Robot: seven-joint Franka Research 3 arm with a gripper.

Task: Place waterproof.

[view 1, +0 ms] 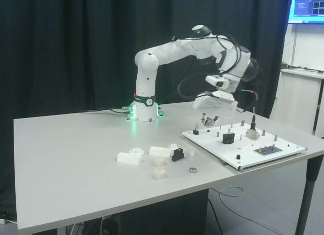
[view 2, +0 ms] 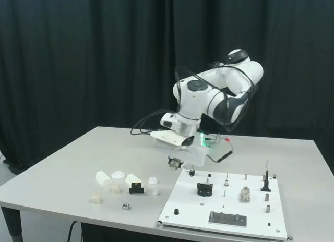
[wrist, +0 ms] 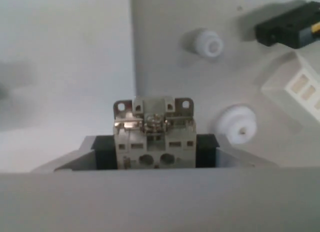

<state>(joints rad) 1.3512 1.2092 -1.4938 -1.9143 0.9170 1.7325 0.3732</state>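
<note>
The waterproof part (wrist: 154, 134) is a small white-grey block with metal clips and two round holes. My gripper (wrist: 155, 153) is shut on it, with a black finger (wrist: 105, 152) on each side. In the first room view the gripper (view 1: 210, 119) hangs above the far left corner of the white board (view 1: 263, 159), holding the part a little clear of it. The second room view shows the gripper (view 2: 175, 164) just off the board's (view 2: 182, 200) back left corner. In the wrist view the board's white surface (wrist: 65, 67) lies beside the grey table (wrist: 165, 52).
Loose parts lie on the table beside the board: white blocks (view 1: 130, 157), a black clip (view 1: 177, 154), white round pieces (wrist: 239, 124) and a nut (view 1: 192, 169). Pegs and a black fixture (view 2: 204, 189) stand on the board. A metal plate (view 1: 267, 151) lies near its front.
</note>
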